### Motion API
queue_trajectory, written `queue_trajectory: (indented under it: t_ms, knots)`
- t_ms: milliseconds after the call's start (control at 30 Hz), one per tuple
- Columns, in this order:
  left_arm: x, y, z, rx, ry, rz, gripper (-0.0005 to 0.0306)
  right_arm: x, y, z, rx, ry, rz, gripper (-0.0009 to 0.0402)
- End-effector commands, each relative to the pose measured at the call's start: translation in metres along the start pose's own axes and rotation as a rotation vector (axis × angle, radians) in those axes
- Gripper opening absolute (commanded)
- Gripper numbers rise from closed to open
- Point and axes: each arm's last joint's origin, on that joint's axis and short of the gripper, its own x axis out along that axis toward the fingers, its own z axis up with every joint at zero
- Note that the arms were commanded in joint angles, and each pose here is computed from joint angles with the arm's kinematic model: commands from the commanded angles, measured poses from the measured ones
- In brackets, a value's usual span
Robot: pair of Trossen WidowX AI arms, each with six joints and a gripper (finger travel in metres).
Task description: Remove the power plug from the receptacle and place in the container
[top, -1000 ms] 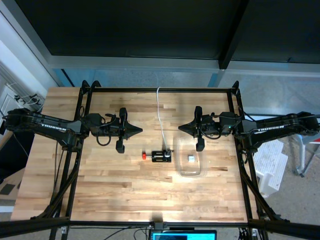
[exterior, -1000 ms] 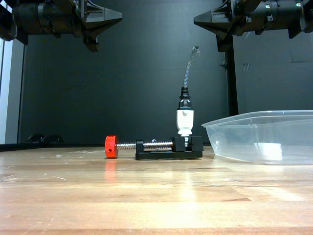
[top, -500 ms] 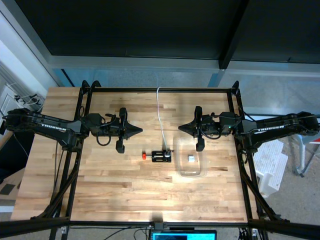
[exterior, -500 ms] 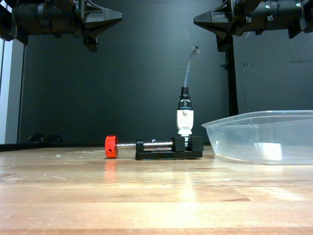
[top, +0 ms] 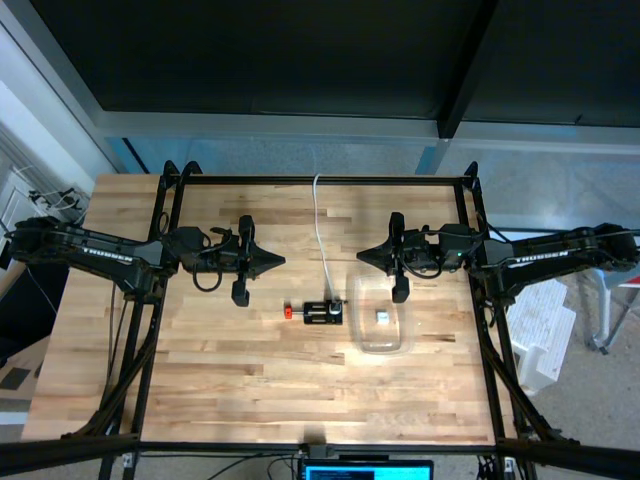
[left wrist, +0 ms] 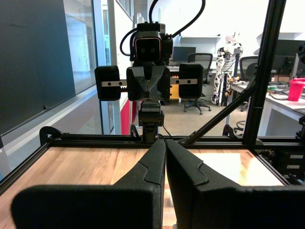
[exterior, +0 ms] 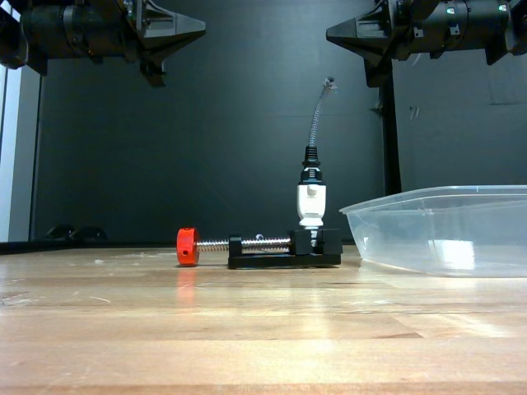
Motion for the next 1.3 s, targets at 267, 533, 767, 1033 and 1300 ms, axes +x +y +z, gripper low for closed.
queue_trajectory:
  t_ms: [267, 533, 767, 1033, 1300]
  knots:
    - [0.0, 0.0, 0.0, 0.0, 0.0, 0.0, 0.0, 0.001, 0.002, 0.0, 0.019, 0.038, 0.06, 0.0]
    - [0.0, 0.0, 0.0, 0.0, 0.0, 0.0, 0.0, 0.01, 0.007, 0.008, 0.014, 0.427, 0.047, 0.0]
    - [0.0, 0.0, 0.0, 0.0, 0.0, 0.0, 0.0, 0.025, 0.011, 0.017, 0.002, 0.733, 0.037, 0.0]
    - [0.0, 0.0, 0.0, 0.0, 0.0, 0.0, 0.0, 0.05, 0.019, 0.015, -0.003, 0.912, 0.039, 0.0037]
    - [0.0, 0.0, 0.0, 0.0, 0.0, 0.0, 0.0, 0.081, 0.031, 0.003, 0.002, 1.016, 0.042, 0.0158]
